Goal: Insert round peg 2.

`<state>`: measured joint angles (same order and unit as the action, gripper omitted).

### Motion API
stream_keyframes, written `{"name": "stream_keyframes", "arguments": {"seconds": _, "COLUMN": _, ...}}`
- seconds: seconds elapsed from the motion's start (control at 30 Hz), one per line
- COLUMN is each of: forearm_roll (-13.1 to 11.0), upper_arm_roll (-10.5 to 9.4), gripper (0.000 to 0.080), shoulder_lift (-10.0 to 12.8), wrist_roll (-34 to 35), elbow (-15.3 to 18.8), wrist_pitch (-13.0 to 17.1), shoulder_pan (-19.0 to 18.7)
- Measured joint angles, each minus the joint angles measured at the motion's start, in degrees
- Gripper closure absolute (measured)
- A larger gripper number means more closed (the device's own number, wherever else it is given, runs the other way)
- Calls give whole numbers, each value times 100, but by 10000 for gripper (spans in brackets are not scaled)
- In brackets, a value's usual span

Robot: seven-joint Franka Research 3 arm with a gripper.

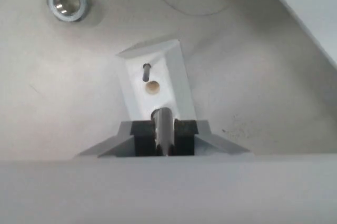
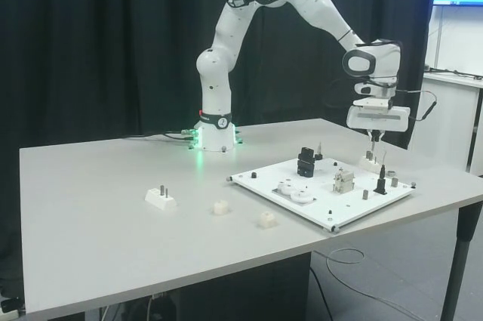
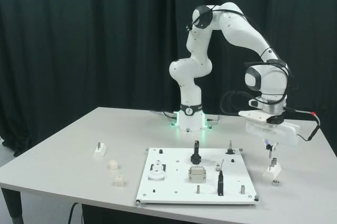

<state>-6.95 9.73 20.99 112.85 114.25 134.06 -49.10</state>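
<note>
In the wrist view my gripper (image 1: 163, 133) is shut on a grey round peg (image 1: 162, 121) held upright between its black fingers. Just below it sits a small white holder block (image 1: 156, 84) with an empty round hole (image 1: 152, 87) and a thin dark pin (image 1: 146, 69) standing beside that hole. The peg's tip hangs above the block, a little off the hole. From the room views, the gripper (image 3: 269, 147) hovers over the block (image 3: 271, 171) on the table, to the right of the white board (image 3: 174, 190). The same gripper (image 2: 375, 134) and block (image 2: 369, 161) show in the first room view.
A metal nut (image 1: 67, 1) lies on the table near the block. The white board (image 2: 264, 183) carries several black and grey fixtures. A second white block (image 2: 161, 198) with pins and two small white pieces (image 2: 219, 207) (image 2: 266, 219) lie on the table's other side.
</note>
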Motion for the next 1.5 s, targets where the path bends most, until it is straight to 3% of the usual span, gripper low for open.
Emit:
{"name": "stream_keyframes", "arguments": {"seconds": 0.23, "forearm_roll": 108, "upper_arm_roll": 34, "gripper": 732, "shoulder_lift": -117, "wrist_roll": 79, "elbow": -26, "wrist_pitch": -196, "shoulder_pan": -10}}
{"name": "stream_keyframes", "arguments": {"seconds": 0.77, "forearm_roll": 232, "upper_arm_roll": 74, "gripper": 732, "shoulder_lift": -191, "wrist_roll": 84, "elbow": -47, "wrist_pitch": -286, "shoulder_pan": -31}}
{"name": "stream_keyframes", "arguments": {"seconds": 1.13, "forearm_roll": 479, "upper_arm_roll": 114, "gripper": 732, "shoulder_lift": -253, "wrist_roll": 61, "elbow": -63, "wrist_pitch": -306, "shoulder_pan": -31}}
{"name": "stream_keyframes", "arguments": {"seconds": 1.5, "forearm_roll": 767, "upper_arm_roll": 171, "gripper": 732, "shoulder_lift": -343, "wrist_roll": -909, "elbow": -111, "wrist_pitch": -313, "shoulder_pan": -22}}
